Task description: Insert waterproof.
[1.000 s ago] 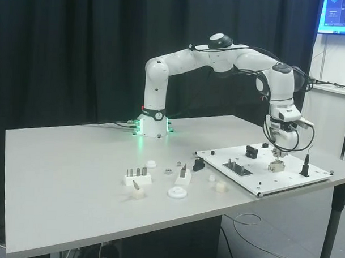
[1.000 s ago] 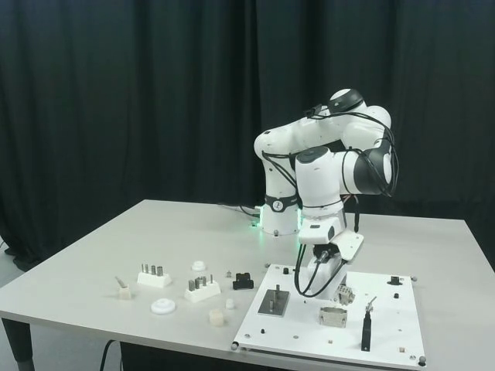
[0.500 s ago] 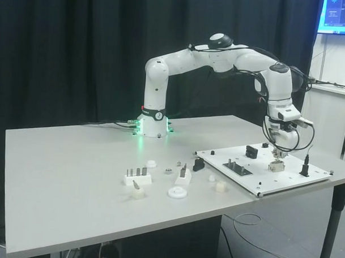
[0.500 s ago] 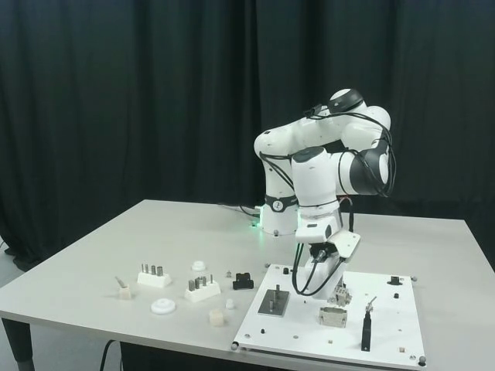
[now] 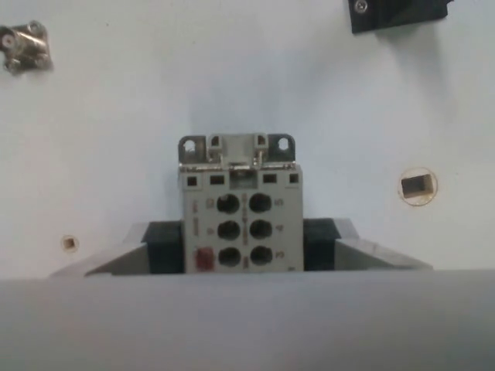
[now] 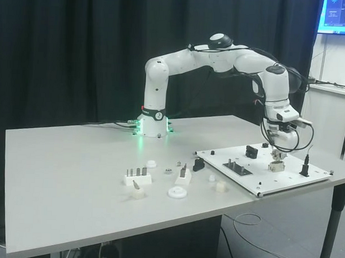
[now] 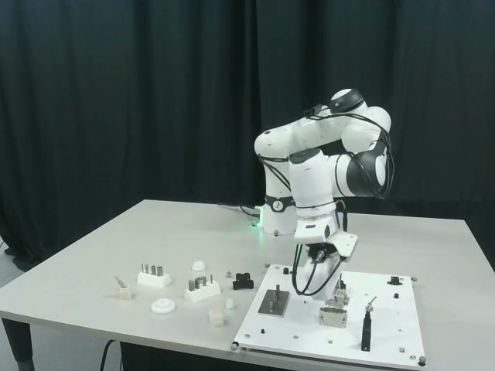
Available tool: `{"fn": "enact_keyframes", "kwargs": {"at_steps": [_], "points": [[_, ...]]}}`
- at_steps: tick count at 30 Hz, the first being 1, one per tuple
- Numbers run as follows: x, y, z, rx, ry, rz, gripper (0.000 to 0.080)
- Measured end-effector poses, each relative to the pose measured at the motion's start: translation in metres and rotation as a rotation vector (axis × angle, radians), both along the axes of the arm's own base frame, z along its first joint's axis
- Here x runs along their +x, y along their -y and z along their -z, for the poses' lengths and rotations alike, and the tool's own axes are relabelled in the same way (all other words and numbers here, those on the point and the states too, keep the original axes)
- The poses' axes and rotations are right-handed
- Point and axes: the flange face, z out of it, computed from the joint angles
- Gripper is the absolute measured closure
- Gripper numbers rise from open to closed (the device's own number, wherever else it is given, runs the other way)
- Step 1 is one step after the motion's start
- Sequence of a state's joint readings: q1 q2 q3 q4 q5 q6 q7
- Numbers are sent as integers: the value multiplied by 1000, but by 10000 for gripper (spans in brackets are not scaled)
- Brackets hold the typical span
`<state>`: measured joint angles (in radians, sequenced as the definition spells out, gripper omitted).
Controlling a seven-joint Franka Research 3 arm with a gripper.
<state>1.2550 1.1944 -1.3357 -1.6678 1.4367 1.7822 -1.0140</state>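
The gripper (image 7: 338, 291) hangs low over a white board (image 7: 387, 342), closed narrow on 1 connector (image 5: 240, 224), with 1 black pad (image 5: 164, 249) pressed to each side. The connector is a pale, boxy plastic block, held just above the board beside a grey socket (image 7: 332, 315). Its face has 6 round dark holes, in 2 columns of 3. A metal flange with 2 screw holes shows at one end.

Around it the board is flat and bare, with 1 black block (image 5: 398, 11), 1 square metal jack (image 5: 23, 46) and 1 round recess (image 5: 418, 185) well apart.

The board lies at a corner of the grey table (image 6: 74, 188), its edge near the table's edge. 2 white pin blocks (image 7: 155, 277) and 1 white disc (image 7: 162, 307) sit apart from the board.
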Motion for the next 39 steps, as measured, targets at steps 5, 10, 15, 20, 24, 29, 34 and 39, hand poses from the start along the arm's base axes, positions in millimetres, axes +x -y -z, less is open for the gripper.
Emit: {"fn": "enact_keyframes", "kwargs": {"at_steps": [5, 10, 15, 20, 24, 29, 34, 39], "points": [[-2, 3, 4, 8, 18, -14, 489], [-5, 6, 7, 17, 38, -18, 489], [-8, 8, 10, 25, 56, -29, 489], [-12, 8, 12, 36, 72, -29, 489], [-14, 8, 13, 38, 86, -28, 489], [-17, 8, 14, 37, 103, -24, 489], [-19, 8, 15, 33, 117, -23, 489], [-22, 8, 16, 31, 128, -25, 489]]}}
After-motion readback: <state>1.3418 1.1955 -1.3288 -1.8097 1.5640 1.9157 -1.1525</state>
